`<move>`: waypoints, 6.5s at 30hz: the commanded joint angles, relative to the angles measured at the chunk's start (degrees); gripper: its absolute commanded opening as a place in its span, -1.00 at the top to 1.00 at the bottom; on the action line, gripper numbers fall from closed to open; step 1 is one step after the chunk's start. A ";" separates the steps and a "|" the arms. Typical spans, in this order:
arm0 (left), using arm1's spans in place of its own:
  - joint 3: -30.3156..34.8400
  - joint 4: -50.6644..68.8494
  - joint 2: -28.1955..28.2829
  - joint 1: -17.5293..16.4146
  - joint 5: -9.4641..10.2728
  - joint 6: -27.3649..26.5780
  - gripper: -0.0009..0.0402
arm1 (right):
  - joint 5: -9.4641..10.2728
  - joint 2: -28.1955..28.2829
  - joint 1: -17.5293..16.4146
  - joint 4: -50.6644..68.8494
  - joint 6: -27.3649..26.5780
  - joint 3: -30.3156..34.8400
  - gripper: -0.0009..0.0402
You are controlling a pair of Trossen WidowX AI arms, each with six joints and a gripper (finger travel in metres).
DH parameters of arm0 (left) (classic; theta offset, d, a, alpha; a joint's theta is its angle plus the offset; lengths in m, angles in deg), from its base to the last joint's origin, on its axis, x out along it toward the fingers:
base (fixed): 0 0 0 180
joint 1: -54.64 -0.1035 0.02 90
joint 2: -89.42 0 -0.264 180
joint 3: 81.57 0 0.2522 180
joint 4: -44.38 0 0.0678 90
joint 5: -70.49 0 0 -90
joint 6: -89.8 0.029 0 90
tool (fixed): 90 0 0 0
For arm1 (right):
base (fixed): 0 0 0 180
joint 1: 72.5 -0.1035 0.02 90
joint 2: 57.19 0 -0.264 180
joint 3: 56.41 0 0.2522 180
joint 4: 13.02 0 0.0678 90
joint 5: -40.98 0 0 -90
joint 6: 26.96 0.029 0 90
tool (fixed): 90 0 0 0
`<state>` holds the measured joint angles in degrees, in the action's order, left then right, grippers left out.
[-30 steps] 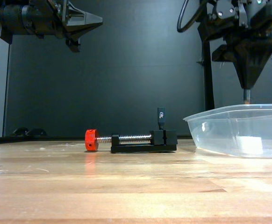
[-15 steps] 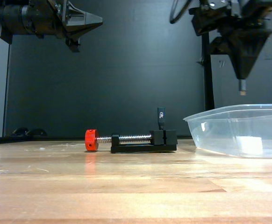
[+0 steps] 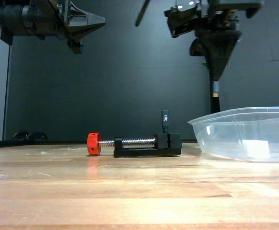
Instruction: Pick the USB-C connector and install on taskboard
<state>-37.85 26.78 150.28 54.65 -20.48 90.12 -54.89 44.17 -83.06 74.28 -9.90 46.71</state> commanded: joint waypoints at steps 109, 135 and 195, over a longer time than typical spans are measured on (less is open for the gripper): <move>0.00 -0.02 0.00 0.00 -0.02 0.00 0.96 | 0.96 20.15 1.44 -1.88 -5.09 18.64 0.96; 0.00 -0.02 0.00 -0.02 -0.02 0.00 0.96 | 0.94 18.60 1.42 -1.77 -5.11 18.45 0.54; 0.00 -0.02 0.00 0.00 -0.02 0.00 0.96 | -2.10 -18.58 4.24 -49.75 -12.76 -17.22 0.10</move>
<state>-37.87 26.78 150.28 54.65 -20.48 90.10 -56.98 26.64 -78.85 26.41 -22.38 30.95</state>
